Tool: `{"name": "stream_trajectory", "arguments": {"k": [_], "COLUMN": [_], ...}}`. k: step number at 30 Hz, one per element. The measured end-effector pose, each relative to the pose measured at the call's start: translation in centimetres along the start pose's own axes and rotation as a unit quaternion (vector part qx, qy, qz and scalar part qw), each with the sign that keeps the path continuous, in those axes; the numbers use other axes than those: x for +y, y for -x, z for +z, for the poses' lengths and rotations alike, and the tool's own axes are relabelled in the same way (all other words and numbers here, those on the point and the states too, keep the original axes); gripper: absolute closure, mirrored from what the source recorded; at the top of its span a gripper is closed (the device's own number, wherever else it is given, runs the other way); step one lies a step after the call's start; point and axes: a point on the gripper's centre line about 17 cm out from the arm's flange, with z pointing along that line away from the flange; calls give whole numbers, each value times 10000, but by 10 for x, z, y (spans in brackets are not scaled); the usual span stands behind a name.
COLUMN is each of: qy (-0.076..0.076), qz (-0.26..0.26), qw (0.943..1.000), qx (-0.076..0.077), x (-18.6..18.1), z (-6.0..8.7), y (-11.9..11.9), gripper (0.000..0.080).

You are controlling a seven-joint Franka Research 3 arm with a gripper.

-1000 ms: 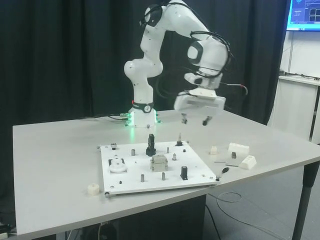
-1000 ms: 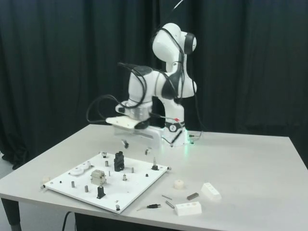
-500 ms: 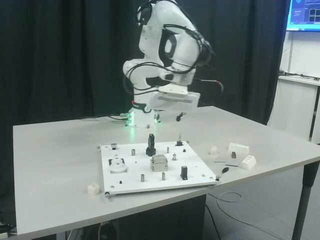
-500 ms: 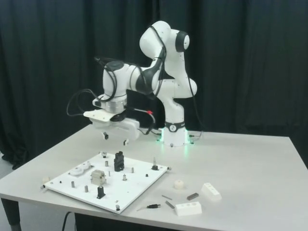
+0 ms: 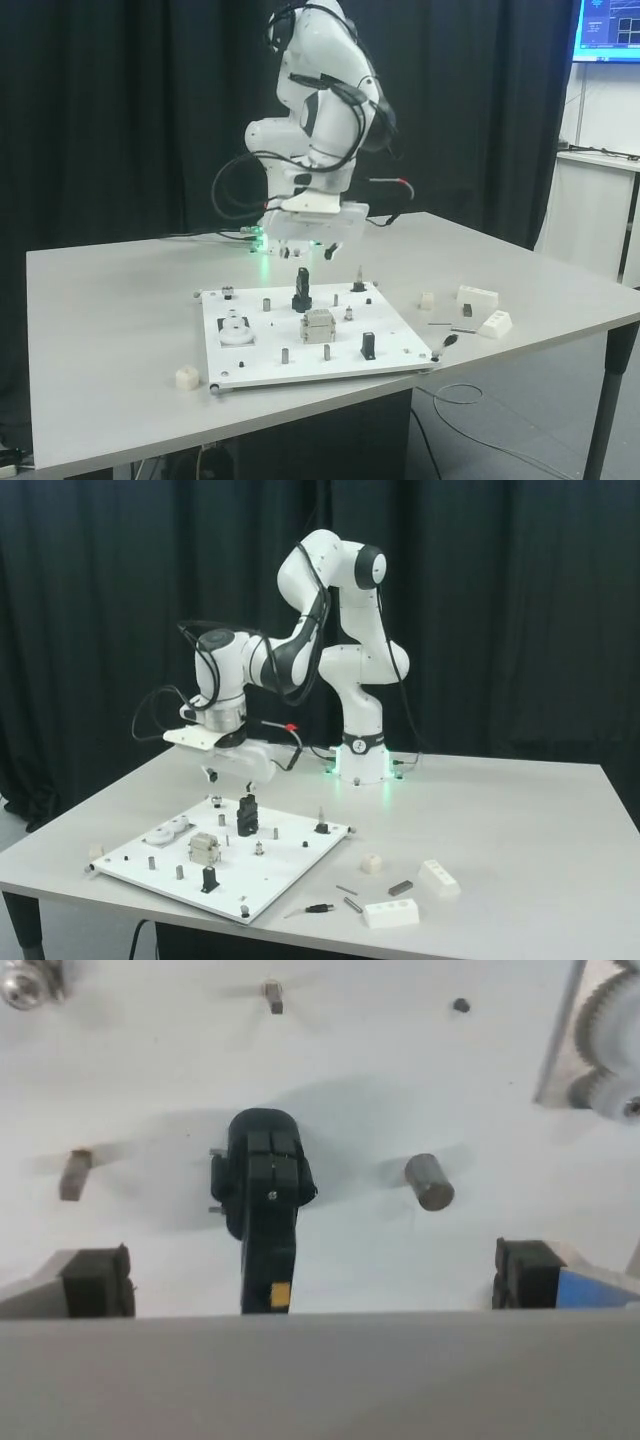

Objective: Remove D-SUB.

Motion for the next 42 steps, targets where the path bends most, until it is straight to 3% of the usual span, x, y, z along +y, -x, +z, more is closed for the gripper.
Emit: {"name": "stream_trajectory", "arguments": {"k": [9, 15, 40, 41, 42], "qy": [-107, -145, -196, -197, -197], "qz": [-51, -83, -146, -147, -147], "qw": [9999, 9998, 9997, 9997, 9997], "qx": [40, 63, -20, -23, -27], "x": [0, -3, -13, -13, -14], "z": [40, 57, 72, 73, 73], "y": [8, 11, 19, 19, 19], "gripper": [3, 3, 3, 280, 280]}}
